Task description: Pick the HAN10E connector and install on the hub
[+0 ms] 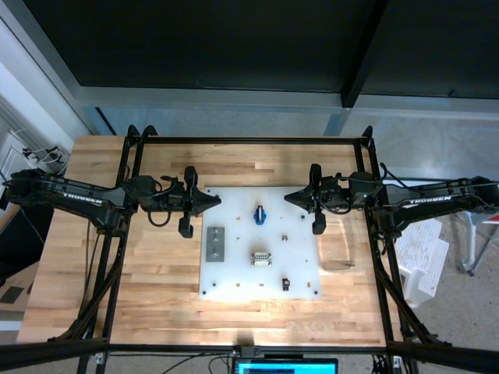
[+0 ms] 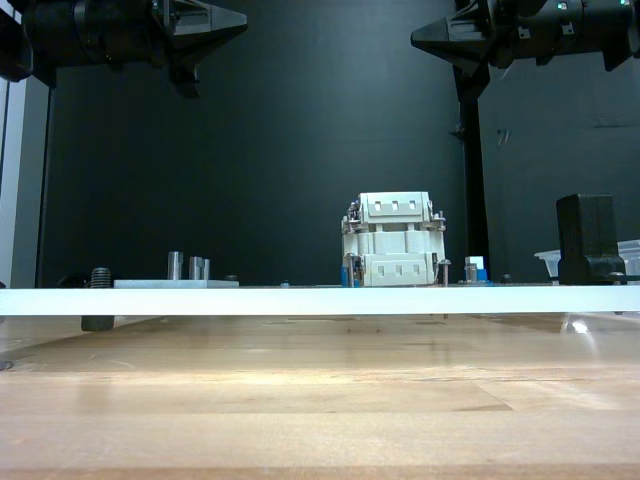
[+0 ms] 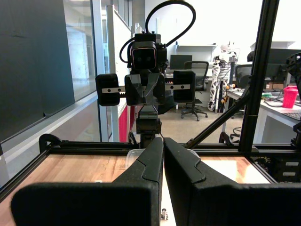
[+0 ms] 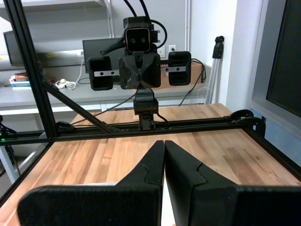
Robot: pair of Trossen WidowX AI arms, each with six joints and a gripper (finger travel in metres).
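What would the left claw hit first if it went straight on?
Probably the right claw, shut, facing it across the board. The left claw, also shut, hangs at about the same height, well above the board; nothing shows between them.

In the high view the task board (image 1: 234,273) lies at the centre of the table (image 1: 156,312). On the board, the two-hole block (image 1: 214,243) sits near the left edge and the knob (image 1: 260,213) above centre. The HAN10E connector (image 1: 262,258) sits just below centre, and the low view shows it stacked on the hub (image 2: 392,268). A small part (image 1: 286,284) lies to the lower right of that stack. The left gripper (image 1: 217,200) hangs over the board's upper left corner and the right gripper (image 1: 287,198) over its upper right part. They face each other, high above everything on the board.
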